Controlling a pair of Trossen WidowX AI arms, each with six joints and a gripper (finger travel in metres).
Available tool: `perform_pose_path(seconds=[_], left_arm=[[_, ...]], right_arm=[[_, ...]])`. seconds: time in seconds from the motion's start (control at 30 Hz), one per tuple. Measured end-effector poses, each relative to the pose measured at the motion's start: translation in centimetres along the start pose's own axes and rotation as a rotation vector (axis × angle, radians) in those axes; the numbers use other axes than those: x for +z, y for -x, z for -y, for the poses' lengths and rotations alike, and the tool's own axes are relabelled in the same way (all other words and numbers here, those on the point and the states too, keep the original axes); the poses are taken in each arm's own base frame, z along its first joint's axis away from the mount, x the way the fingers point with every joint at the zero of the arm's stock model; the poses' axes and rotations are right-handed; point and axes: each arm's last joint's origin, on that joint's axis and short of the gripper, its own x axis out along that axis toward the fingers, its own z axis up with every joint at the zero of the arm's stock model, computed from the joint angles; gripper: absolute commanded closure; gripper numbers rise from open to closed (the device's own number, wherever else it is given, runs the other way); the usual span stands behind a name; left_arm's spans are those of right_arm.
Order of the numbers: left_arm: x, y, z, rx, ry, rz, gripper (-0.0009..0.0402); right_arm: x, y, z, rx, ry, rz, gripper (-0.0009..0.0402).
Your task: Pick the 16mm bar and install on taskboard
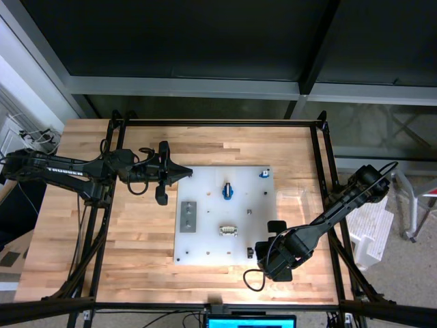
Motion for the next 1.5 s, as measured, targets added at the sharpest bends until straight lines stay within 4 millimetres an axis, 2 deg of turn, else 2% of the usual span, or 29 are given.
perform_pose_path(seconds=[0.33, 0.53, 1.1, 1.3, 1.5], left_arm=[[0.0, 0.0, 0.0, 0.000, 0.000, 0.000, 0.0393], [0.0, 0.0, 0.0, 0.000, 0.000, 0.000, 0.0393], [0.0, 0.0, 0.0, 0.000, 0.000, 0.000, 0.0393], [0.0, 0.0, 0.0, 0.000, 0.000, 0.001, 0.0393], [0.0, 0.0, 0.0, 0.000, 0.000, 0.000, 0.0393]], right_arm=[[-0.4, -1.5, 0.1, 0.012, -0.017, 0.015, 0.0389], [-0.5, -1.6, 0.1, 0.012, -0.021, 0.015, 0.0384], [-0.5, -1.5, 0.2, 0.011, -0.027, 0.014, 0.0233], [-0.6, -0.8, 0.3, 0.021, -0.028, 0.025, 0.0209], [-0.8, 1.5, 0.8, 0.050, -0.030, 0.051, 0.0211]])
